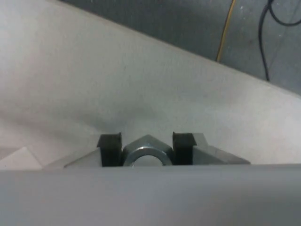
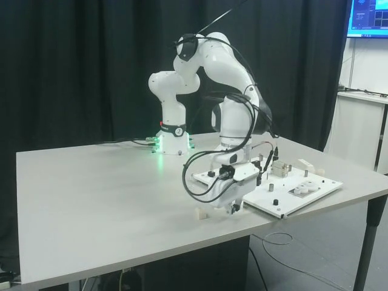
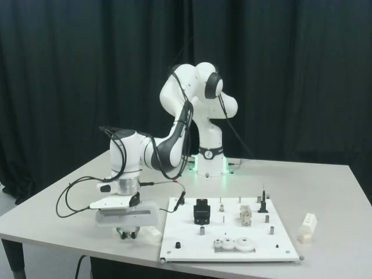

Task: Place bolt 4.

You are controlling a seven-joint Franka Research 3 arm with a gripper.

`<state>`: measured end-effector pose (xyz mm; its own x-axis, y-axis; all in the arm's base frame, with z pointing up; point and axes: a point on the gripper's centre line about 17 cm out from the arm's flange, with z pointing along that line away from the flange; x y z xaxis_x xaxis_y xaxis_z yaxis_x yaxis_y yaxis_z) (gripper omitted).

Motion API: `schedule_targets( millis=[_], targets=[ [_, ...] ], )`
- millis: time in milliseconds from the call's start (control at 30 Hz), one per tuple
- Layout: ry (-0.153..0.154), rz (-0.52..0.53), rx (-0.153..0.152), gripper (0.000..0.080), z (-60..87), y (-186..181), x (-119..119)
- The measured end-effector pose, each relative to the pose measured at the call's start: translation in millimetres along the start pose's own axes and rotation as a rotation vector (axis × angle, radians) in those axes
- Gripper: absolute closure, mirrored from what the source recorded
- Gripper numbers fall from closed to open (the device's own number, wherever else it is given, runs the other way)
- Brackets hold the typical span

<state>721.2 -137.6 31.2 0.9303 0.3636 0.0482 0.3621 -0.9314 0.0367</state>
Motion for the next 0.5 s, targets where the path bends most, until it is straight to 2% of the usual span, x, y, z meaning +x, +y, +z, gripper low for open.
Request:
schedule_targets(
  millis=[233, 500],
  targets=[
    [0.009, 0.004, 0.013, 0.0574, 15.9, -2.5, -7.3],
    [0.02, 0.006, 0.016, 0.0574, 25.5, -4.3, -10.1]
  ],
)
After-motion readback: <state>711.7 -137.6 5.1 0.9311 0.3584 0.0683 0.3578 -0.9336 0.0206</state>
